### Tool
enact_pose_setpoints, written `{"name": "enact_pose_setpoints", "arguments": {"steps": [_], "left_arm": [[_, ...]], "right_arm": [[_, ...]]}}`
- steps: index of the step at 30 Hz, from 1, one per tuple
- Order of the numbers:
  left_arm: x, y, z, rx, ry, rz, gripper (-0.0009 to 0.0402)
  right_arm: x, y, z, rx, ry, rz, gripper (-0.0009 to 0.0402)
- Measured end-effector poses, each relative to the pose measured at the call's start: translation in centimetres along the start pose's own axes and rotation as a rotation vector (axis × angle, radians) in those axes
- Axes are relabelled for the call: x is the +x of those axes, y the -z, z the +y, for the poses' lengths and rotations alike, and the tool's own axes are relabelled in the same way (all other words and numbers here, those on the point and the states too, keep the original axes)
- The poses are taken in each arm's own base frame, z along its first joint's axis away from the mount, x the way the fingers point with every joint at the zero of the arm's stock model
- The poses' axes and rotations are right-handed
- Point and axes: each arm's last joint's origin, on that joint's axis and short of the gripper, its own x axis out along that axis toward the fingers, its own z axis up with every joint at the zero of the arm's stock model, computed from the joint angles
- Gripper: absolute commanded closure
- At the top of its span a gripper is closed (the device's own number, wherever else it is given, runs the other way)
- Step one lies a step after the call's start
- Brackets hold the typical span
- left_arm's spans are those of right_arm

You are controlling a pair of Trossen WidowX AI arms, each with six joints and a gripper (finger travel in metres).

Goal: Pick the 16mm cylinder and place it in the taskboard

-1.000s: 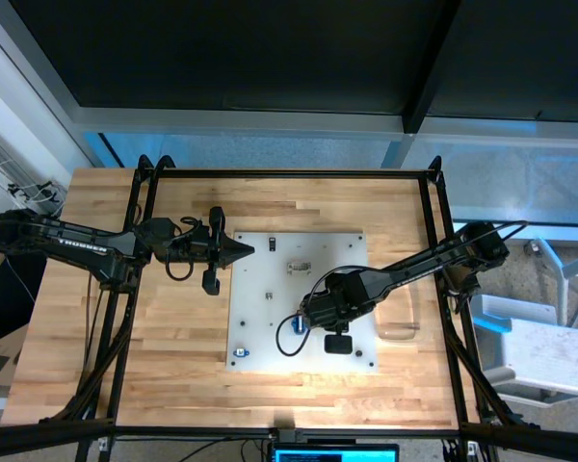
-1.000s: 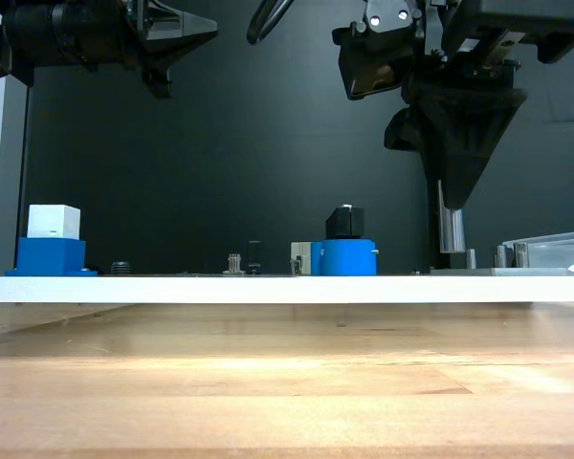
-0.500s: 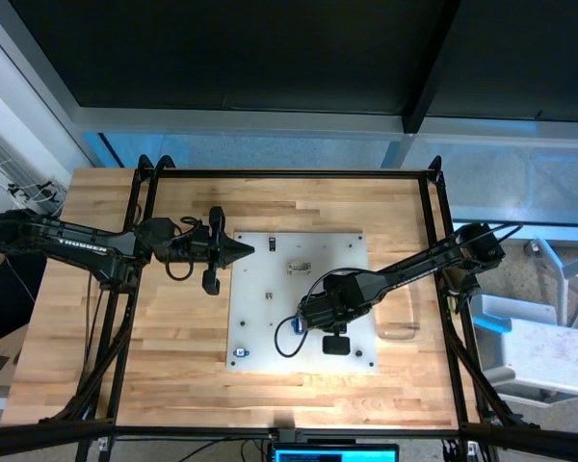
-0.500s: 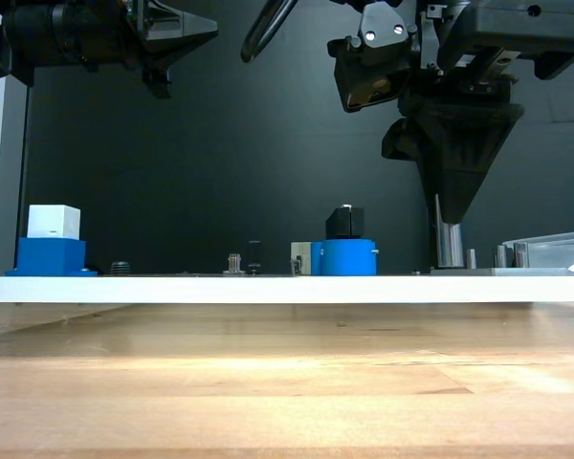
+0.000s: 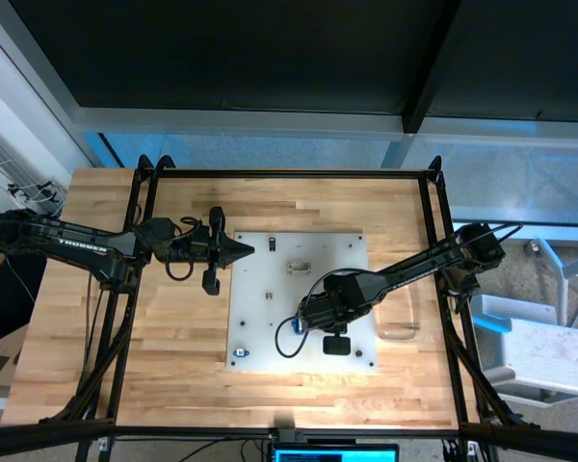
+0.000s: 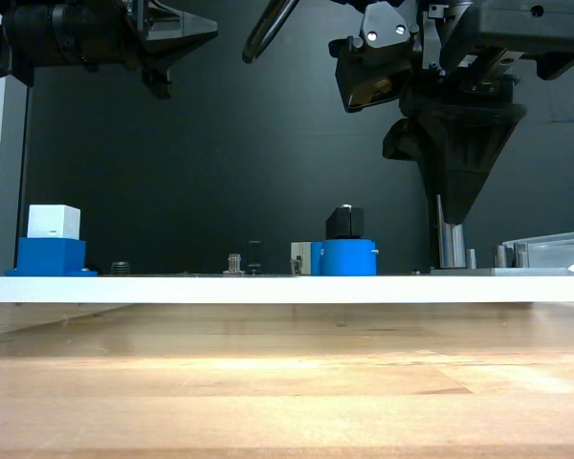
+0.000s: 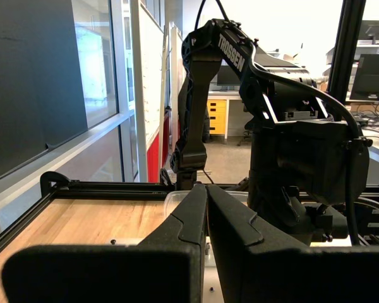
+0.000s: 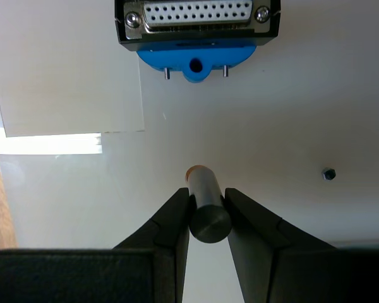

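Right gripper (image 8: 206,194) points straight down over the taskboard (image 5: 270,255), above the right half of the white plate. Its fingers (image 8: 169,222) pinch the 16mm cylinder (image 8: 206,203) from both sides. The peg is held upright, its lower end sticking out below the tips.

Low view: the 16mm cylinder (image 6: 450,246) hangs vertical under the tapered tips of the right gripper (image 6: 450,218). Its foot is down at board level; cannot tell whether it touches the plate or sits in a hole.

Right wrist view: bare white board around the peg's foot. A D-sub connector (image 8: 196,19) on a blue mount lies beyond it, well apart. A small dark screw (image 8: 328,173) sits off to one side.

High view: the right gripper (image 5: 311,316) is on an arm reaching in from the table's right edge; the peg is hidden under the wrist. A clear plastic tray (image 5: 402,322) lies just beside the board's right edge.

Left gripper (image 5: 243,248) sits at the board's left edge, lying level, tip pointing inward. Its fingers (image 7: 183,218) are pressed together, nothing between them. Low view: the left gripper (image 6: 206,32) is high above the board.

Also on the board, low view: a round blue fitting (image 6: 349,257) with a black piece on top, left of the peg. A white cube (image 6: 54,222) on a blue base stands at the far left
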Motion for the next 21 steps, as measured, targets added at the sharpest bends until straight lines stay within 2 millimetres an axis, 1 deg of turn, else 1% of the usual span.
{"name": "enact_pose_setpoints", "arguments": {"steps": [11, 21], "left_arm": [[-0.01, 0.0, 0.0, 0.0, 0.0, 0.0, 0.0393], [0.0, -0.02, 0.0, 0.0, 0.0, 0.0, 0.0393]], "right_arm": [[0.02, 0.02, 0.04, -0.001, 0.0, 0.0, 0.0348], [0.48, 0.25, 0.1, -0.004, -0.001, 0.0, 0.0348]]}}
